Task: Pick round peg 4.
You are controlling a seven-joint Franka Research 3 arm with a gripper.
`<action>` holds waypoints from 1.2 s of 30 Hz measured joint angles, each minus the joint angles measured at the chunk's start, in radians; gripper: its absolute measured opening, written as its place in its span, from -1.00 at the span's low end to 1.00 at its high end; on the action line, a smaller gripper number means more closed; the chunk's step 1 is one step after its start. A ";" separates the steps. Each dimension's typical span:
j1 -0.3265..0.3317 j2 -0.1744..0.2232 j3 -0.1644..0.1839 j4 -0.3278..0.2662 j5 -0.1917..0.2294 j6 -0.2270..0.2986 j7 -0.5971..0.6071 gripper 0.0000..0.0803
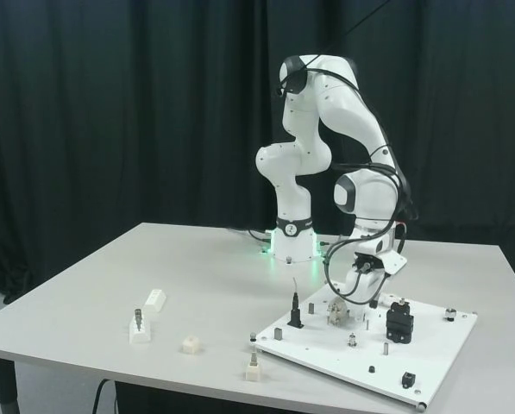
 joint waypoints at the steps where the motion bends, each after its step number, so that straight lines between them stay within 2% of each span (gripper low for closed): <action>1: -0.001 -0.001 0.000 0.001 0.000 0.000 0.000 0.89; 4: -0.003 -0.005 0.000 0.004 0.000 -0.002 0.000 0.89; 5: -0.004 -0.007 0.000 0.005 0.000 -0.003 0.000 0.97; 16: -0.015 -0.034 -0.002 0.015 0.000 -0.025 0.000 0.99; 36: -0.061 -0.081 -0.005 0.058 -0.002 -0.123 0.000 0.99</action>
